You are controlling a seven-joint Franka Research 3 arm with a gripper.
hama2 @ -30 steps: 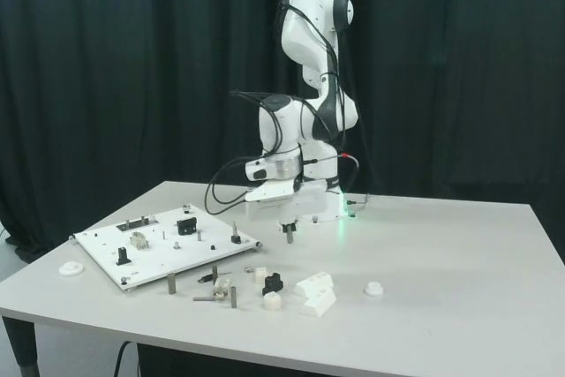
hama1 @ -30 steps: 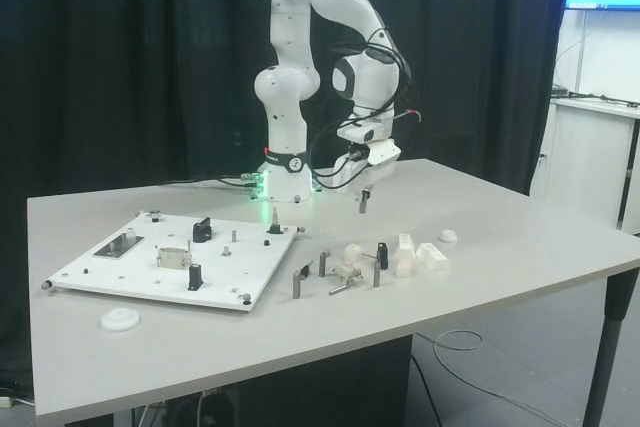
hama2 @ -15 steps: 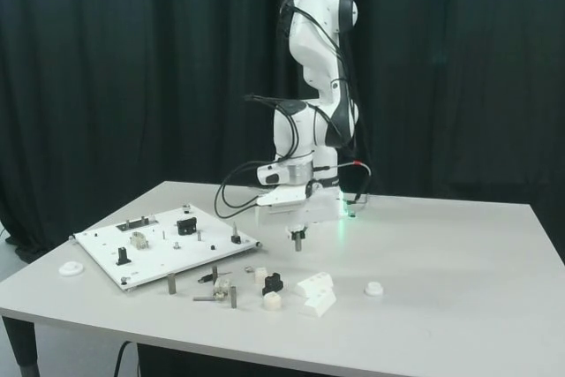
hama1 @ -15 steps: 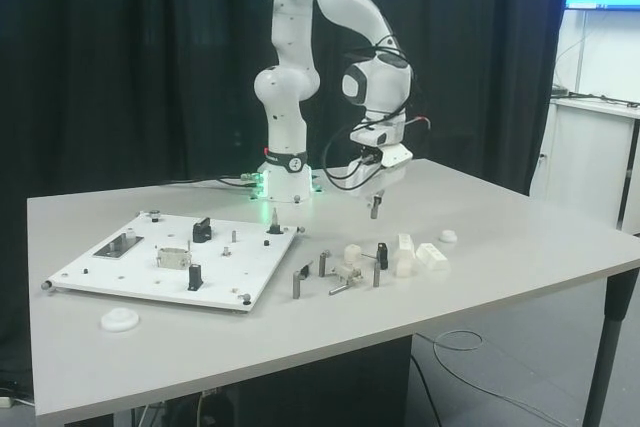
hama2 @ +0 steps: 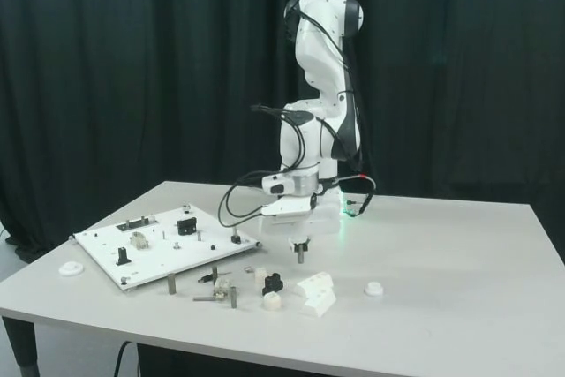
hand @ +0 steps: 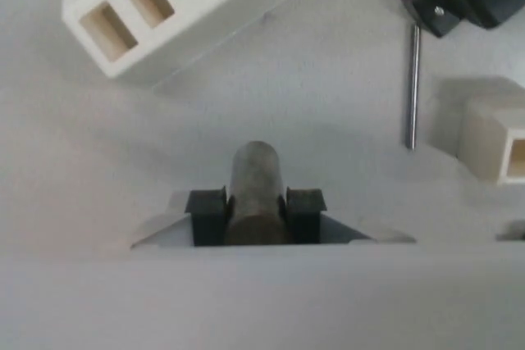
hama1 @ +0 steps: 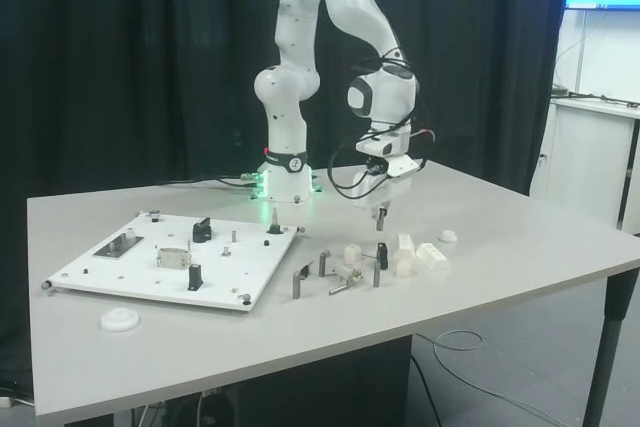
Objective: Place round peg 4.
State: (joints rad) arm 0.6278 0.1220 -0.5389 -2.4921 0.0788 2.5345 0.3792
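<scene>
Grey table (hama1: 520,247): white board (hama1: 120,272), white disc (hama1: 119,321), white blocks (hama1: 418,254), loose pegs (hama1: 320,272).

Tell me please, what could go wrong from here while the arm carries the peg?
The peg is held only between the two fingers, most of it sticking out, so it might tilt or slip. It hangs low over loose parts, the white block and the thin pin, and could knock them. The board is off to the side.

White arm (hama1: 330,7), black cables. Grey table (hama1: 520,237). White board (hama1: 170,262) w/ black fixtures. White blocks (hama2: 316,292), white disc (hama1: 119,321). Grey peg (hand: 256,194) btwn black finger pads (hand: 207,206). Black curtain (hama2: 132,68). Green light at arm base (hama1: 262,185).
</scene>
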